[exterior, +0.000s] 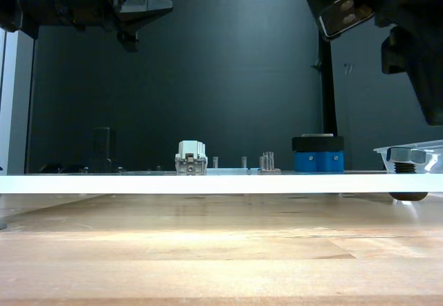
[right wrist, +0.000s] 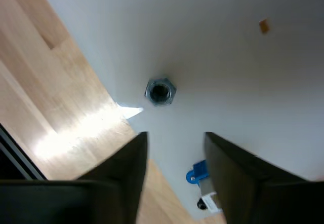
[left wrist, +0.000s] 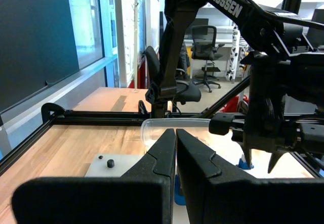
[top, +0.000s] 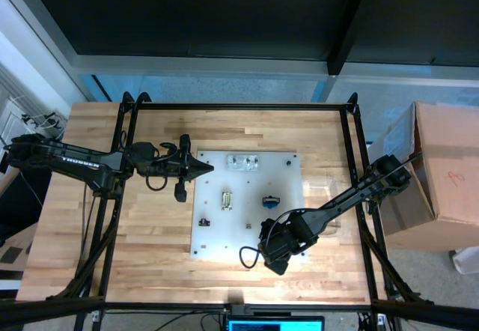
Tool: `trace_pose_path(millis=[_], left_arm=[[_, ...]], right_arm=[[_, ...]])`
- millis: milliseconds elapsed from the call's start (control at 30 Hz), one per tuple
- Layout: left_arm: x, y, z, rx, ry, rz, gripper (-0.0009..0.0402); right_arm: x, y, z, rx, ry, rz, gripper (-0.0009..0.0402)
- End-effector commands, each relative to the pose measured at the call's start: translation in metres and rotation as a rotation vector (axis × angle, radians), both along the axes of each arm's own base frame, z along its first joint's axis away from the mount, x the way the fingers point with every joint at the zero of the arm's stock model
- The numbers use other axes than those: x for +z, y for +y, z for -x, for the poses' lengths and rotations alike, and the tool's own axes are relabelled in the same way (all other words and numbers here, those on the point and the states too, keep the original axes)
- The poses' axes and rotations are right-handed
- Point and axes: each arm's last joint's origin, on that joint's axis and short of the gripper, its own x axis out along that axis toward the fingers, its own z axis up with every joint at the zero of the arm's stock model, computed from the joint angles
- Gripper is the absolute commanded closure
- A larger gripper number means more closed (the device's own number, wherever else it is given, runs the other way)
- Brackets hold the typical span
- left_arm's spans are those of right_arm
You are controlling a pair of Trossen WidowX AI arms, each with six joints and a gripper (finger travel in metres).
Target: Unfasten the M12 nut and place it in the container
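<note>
The M12 nut (right wrist: 160, 91) sits on its stud (exterior: 408, 168), ribs showing beneath. The right tool (right wrist: 174, 143) hangs directly above it, fingers spread wide and empty. The left tool (left wrist: 175, 148), fingers pressed together on nothing, hovers well apart at the board's (top: 224, 234) far left edge.

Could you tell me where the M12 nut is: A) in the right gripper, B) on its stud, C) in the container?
B: the nut sits atop the stud's ribs, below the open right gripper; the shut left gripper hangs over the board's far-left edge.
</note>
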Motion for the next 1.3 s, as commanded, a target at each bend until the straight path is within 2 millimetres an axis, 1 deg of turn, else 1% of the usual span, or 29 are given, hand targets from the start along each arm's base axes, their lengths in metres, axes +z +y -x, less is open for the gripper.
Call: trace_pose_path(millis=[33,133,233,367,600,767,867,1300], left_arm=[[0.0,0.0,0.0,0.0,0.0,0.0,0.0393],[0.0,0.0,0.0,0.0,0.0,0.0,0.0393],[0.0,0.0,0.0,0.0,0.0,0.0,0.0393],[0.0,0.0,0.0,0.0,0.0,0.0,0.0393],[0.0,0.0,0.0,0.0,0.0,0.0,0.0393],[0.0,0.0,0.0,0.0,0.0,0.0,0.0393],[0.0,0.0,0.0,0.0,0.0,0.0,0.0393],[0.0,0.0,0.0,0.0,0.0,0.0,0.0393]], right_arm=[[-0.001,0.0,-0.001,-0.036,-0.007,-0.004,0.0164],[-0.001,-0.001,-0.004,-0.075,-0.021,-0.008,0.0121],[-0.004,-0.003,-0.007,-0.12,-0.029,0.003,0.0101],[-0.014,-0.001,-0.011,-0.136,-0.017,0.007,0.0102],[-0.026,0.003,-0.019,-0.148,-0.035,0.003,0.0127],[-0.032,0.004,-0.021,-0.147,-0.025,0.009,0.0153],[-0.032,0.004,-0.02,-0.146,-0.021,0.004,0.0177],[-0.031,0.004,-0.019,-0.132,-0.007,-0.012,0.0329]])
